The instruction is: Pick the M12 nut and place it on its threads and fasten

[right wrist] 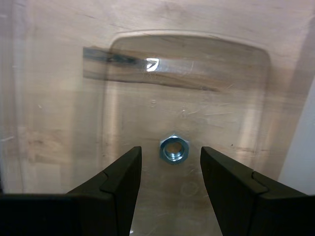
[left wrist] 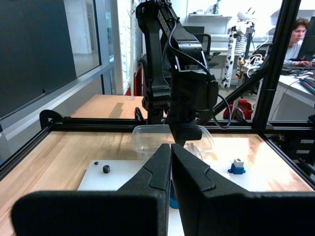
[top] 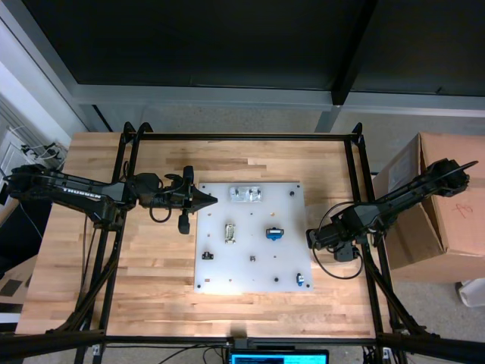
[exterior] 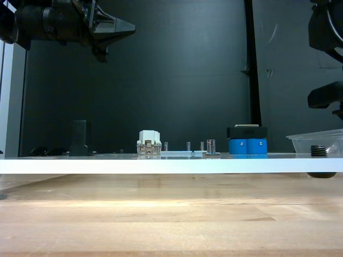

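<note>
The silver M12 nut (right wrist: pixel 174 149) lies flat and free on the floor of the clear tray (right wrist: pixel 231 98), seen from straight above in the right wrist view. My right gripper (right wrist: pixel 170 149) hangs open over it, one finger on each side, not touching it. In the high view the right gripper (top: pixel 320 236) is just off the board's right edge. The black stud (exterior: pixel 319 151) stands bare on the white board (exterior: pixel 161 164), its ribs showing. My left gripper (top: pixel 211 200) is shut on nothing, high over the board's left edge.
On the board stand a blue connector block (exterior: pixel 247 140), a white connector (exterior: pixel 149 144) and small posts (exterior: pixel 210 145). A black frame (top: pixel 355 152) rings the table. A cardboard box (top: pixel 439 197) sits to the right.
</note>
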